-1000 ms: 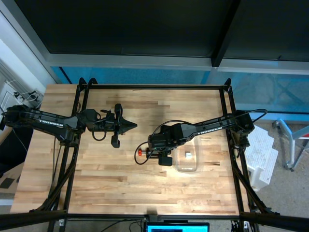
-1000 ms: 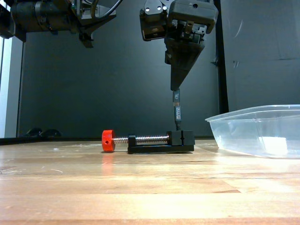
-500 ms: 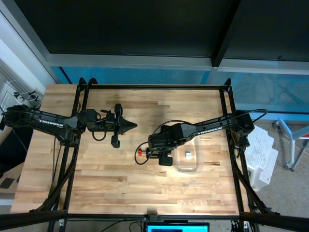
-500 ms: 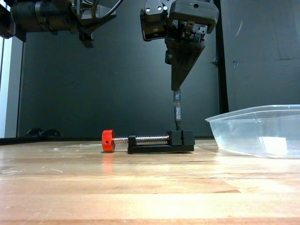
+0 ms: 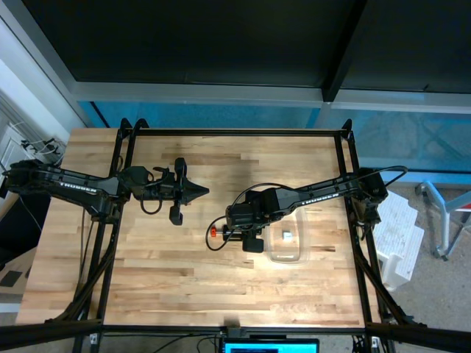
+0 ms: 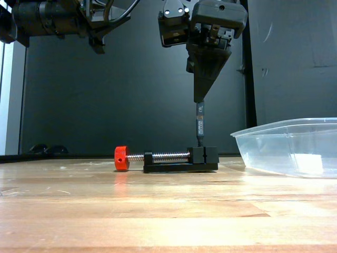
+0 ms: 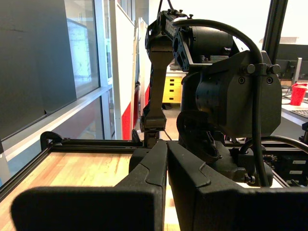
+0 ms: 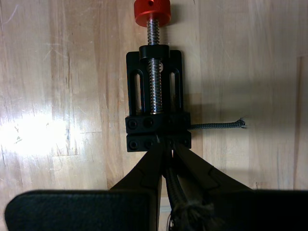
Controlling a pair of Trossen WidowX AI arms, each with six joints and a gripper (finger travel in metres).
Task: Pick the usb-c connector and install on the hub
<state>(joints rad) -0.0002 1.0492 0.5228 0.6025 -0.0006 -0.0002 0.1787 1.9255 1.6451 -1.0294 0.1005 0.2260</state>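
Closed the right claw (image 6: 199,98) narrowly on the top end of the usb-c connector (image 6: 200,124), straight above the small black vise (image 6: 181,157) on the counter (image 6: 158,211). Held the connector upright, with its lower tip down between the vise blocks; impossible to tell how deep. Hung the left claw (image 7: 167,159) well apart, high over the counter, fingers pressed together on nothing. Sat a clear plastic tub (image 6: 295,147) near the vise.

Bright glare on table (image 8: 29,132), otherwise sharp
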